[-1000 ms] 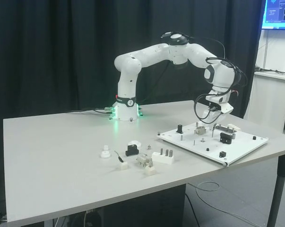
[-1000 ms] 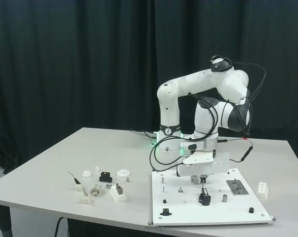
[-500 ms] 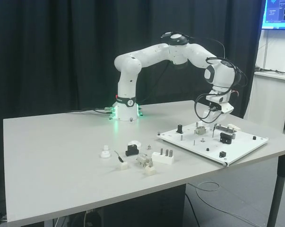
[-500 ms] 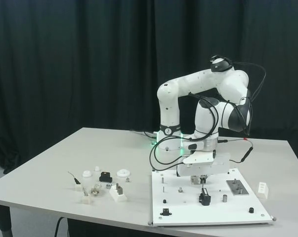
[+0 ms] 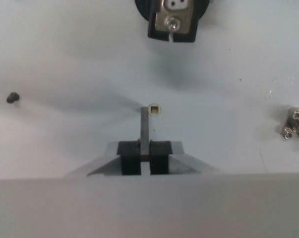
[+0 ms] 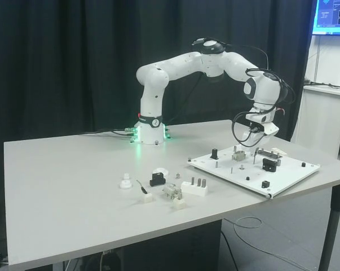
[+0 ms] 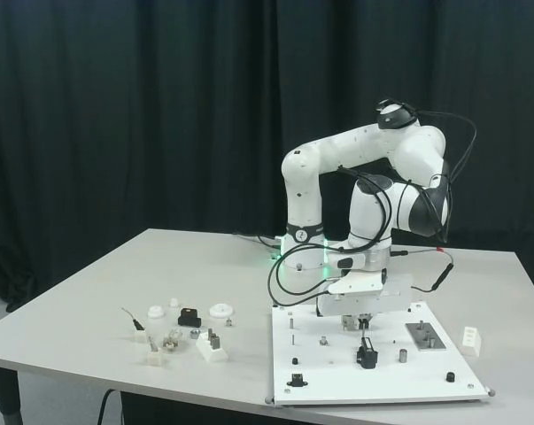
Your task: Insert square peg 1.
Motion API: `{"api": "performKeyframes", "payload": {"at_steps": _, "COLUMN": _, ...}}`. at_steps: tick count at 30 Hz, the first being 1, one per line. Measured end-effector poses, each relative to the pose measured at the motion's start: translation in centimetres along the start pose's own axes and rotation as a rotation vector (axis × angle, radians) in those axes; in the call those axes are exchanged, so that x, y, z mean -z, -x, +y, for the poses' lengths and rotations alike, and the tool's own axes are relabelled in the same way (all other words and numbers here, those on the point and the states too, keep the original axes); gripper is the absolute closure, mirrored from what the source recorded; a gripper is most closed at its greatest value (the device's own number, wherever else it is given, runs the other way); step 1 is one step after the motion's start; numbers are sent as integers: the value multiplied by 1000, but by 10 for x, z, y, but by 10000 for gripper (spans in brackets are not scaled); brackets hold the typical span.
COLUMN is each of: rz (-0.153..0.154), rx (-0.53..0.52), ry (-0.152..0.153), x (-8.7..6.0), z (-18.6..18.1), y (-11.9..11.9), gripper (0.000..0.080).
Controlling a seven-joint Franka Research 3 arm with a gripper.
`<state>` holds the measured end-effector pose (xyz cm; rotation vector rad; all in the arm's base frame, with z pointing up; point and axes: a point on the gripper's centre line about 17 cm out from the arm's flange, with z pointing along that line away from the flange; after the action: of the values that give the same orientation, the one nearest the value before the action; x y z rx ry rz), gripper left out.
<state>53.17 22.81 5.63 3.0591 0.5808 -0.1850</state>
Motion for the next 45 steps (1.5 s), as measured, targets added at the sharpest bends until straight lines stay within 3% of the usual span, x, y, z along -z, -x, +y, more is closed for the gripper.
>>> {"api": "performKeyframes", "payload": {"at_steps": 17, "rz": 2, "rx": -2, "ry": 25, "x": 1, "z": 8, "y": -1, "gripper": 767}}
{"api": "performKeyframes", "payload": {"at_steps": 45, "rz": -4, "rx": -1, "ry": 20, "x": 0, "z": -1, "y": 1, "gripper": 767}}
